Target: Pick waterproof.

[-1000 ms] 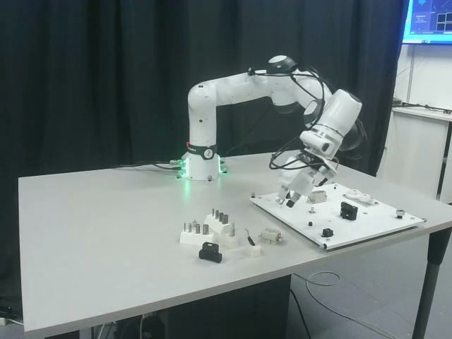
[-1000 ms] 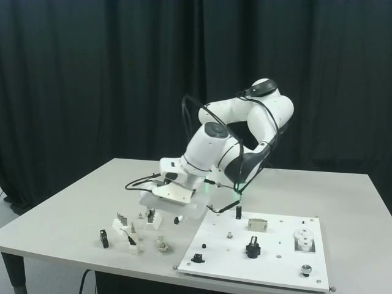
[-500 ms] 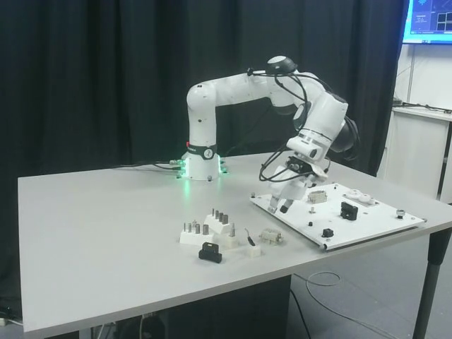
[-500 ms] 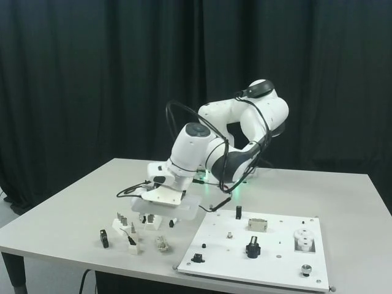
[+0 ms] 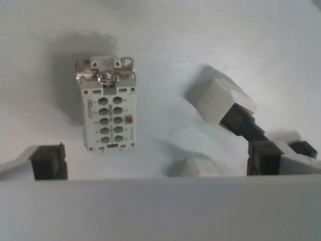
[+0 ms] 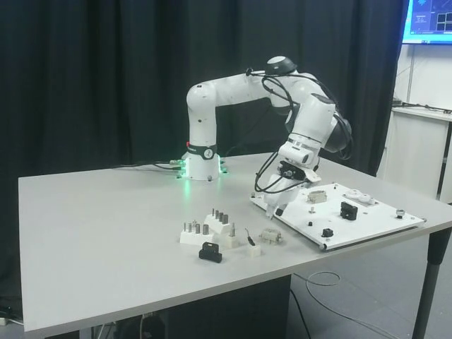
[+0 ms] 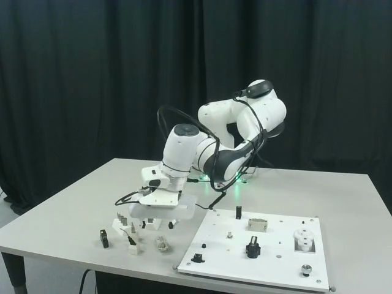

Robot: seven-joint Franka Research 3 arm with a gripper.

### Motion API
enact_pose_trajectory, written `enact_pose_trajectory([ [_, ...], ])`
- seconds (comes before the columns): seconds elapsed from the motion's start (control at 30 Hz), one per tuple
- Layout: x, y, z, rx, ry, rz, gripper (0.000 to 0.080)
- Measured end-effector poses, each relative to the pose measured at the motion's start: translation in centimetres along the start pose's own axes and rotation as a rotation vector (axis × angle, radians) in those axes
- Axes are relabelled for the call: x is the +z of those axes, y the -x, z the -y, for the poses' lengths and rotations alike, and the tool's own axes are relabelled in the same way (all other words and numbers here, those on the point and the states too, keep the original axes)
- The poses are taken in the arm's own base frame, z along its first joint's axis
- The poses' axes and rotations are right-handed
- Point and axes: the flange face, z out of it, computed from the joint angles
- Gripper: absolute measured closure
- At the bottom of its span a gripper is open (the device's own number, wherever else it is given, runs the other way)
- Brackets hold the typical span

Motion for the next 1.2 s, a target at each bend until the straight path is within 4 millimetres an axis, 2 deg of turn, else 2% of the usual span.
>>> enact_pose_trajectory([
  [0.6,3.3,1.4,-0.4,-0.056,-0.092,0.038,0.0003],
  [1.2,4.2,1.6,0.1,-0.055,-0.147,0.028,0.0003],
])
